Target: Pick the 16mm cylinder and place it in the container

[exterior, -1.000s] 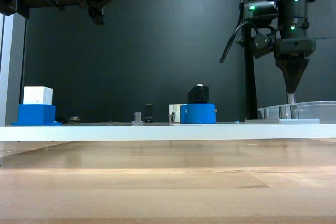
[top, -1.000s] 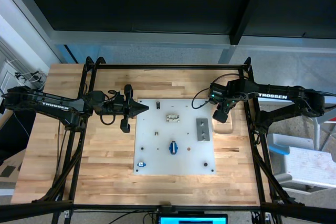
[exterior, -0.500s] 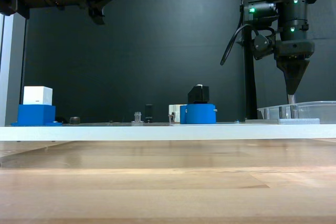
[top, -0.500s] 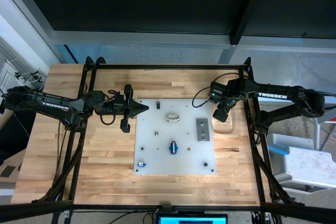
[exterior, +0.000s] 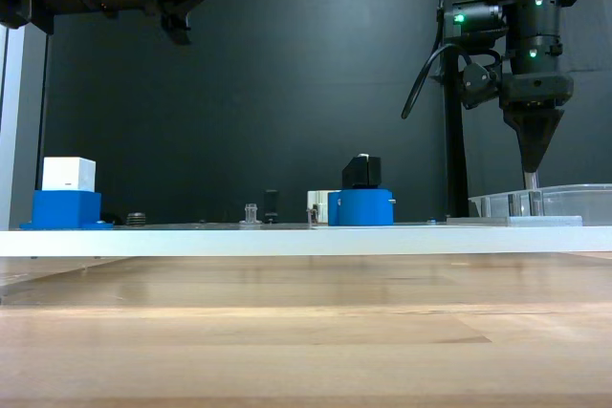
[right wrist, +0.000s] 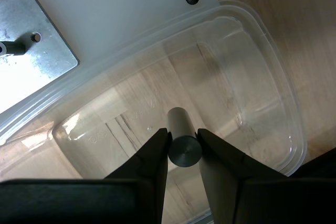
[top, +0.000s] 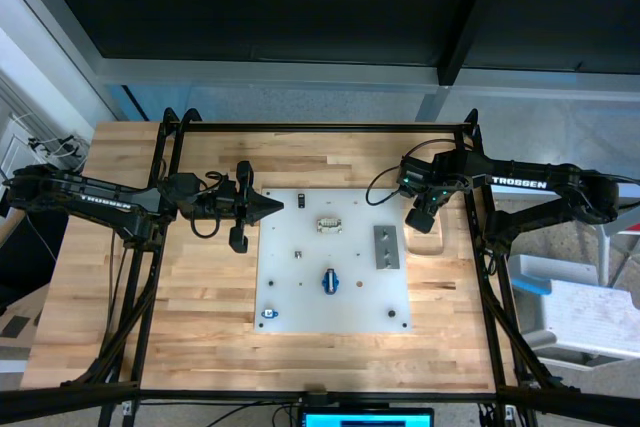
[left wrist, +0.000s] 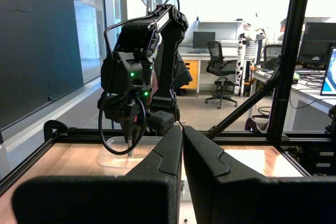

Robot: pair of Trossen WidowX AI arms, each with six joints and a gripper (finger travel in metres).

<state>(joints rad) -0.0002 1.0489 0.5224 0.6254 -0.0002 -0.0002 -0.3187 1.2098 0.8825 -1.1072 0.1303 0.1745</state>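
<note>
My right gripper (right wrist: 182, 153) is shut on the 16mm cylinder (right wrist: 181, 137), a short silver-grey peg held upright between its fingertips. It hangs just over the inside of the container (right wrist: 265, 85), a shallow clear rounded tray lying on the wood beside the white board. From the low view the cylinder (exterior: 529, 180) pokes out below the right gripper (exterior: 531, 167), level with the container (exterior: 569, 200) rim. From above, the right gripper (top: 420, 219) is over the container (top: 430, 243). My left gripper (top: 272, 206) hovers high at the board's left edge, shut and empty (left wrist: 182, 132).
The white task board (top: 300, 292) carries a grey metal block (top: 386, 245), a blue-and-silver part (top: 330, 281), a white connector (top: 328, 224), small pegs and a blue block with a white cube (exterior: 67, 193). Black frame posts (top: 478, 207) stand just behind the container.
The right gripper has sunk very slightly with the cylinder still in it. The left arm has not moved.
</note>
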